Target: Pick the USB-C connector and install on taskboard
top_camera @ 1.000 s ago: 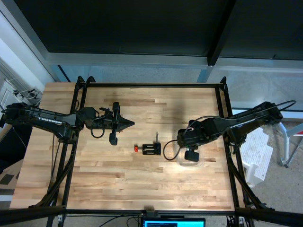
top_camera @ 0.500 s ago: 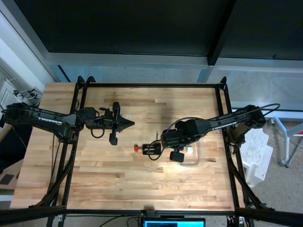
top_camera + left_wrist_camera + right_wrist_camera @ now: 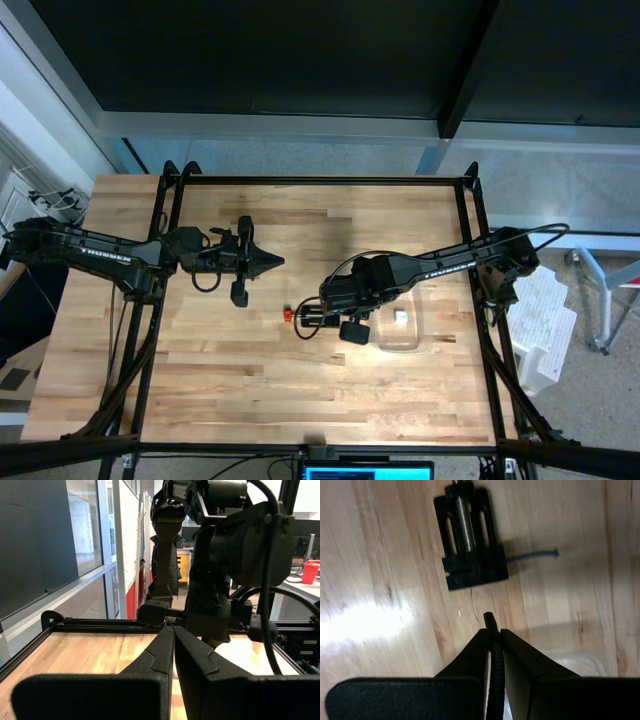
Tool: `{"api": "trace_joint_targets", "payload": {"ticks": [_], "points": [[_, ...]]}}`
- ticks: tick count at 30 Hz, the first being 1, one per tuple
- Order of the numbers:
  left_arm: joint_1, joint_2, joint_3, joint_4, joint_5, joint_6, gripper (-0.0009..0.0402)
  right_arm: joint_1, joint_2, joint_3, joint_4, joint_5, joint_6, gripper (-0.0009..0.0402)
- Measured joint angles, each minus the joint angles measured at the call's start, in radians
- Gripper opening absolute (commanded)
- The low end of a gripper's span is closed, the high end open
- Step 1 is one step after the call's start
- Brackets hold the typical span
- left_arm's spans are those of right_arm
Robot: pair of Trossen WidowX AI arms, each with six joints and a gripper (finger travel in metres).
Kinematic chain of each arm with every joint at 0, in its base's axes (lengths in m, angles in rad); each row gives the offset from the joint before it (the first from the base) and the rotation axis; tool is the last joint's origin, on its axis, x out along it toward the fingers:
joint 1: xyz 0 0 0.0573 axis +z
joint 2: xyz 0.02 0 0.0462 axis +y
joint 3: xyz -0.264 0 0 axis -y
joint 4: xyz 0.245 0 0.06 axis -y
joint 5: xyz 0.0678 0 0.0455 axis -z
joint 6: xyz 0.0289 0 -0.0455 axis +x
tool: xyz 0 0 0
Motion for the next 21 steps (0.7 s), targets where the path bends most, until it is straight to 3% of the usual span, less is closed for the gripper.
{"api": "trace_joint_targets", "payload": {"ticks": [21], "points": [[0.000,0.000,0.000,0.000,0.000,0.000,0.0000,-0.013,0.095,0.077,0.029,-0.004,-0.054,0.0000]]}}
